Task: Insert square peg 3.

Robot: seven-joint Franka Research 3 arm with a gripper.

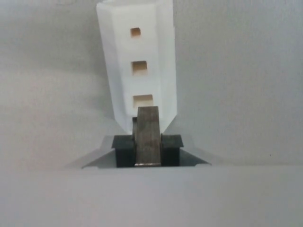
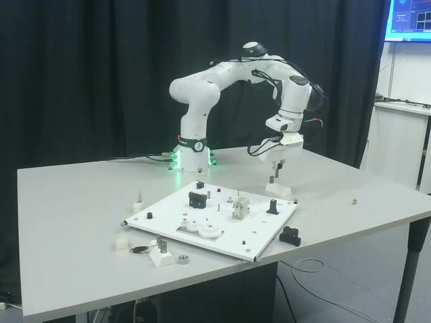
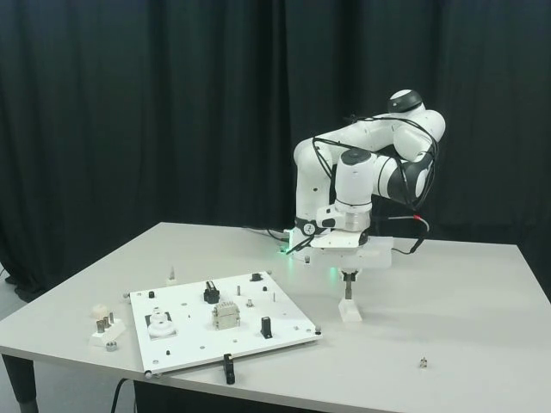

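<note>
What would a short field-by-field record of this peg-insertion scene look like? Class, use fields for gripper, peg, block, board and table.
gripper: gripper shut on the square peg, hanging above the block
peg: upright, lower end over the block, not yet in a hole
block: white block with three square holes in a row, all open, standing on the table apart from the board
board: white assembly board with small parts, beside the block
table: grey table, arm bolted on it

Grey table (image 2: 81, 202) bears white board (image 2: 262, 232), white block (image 3: 349, 313), perhaps a bolt (image 3: 422, 362).
</note>
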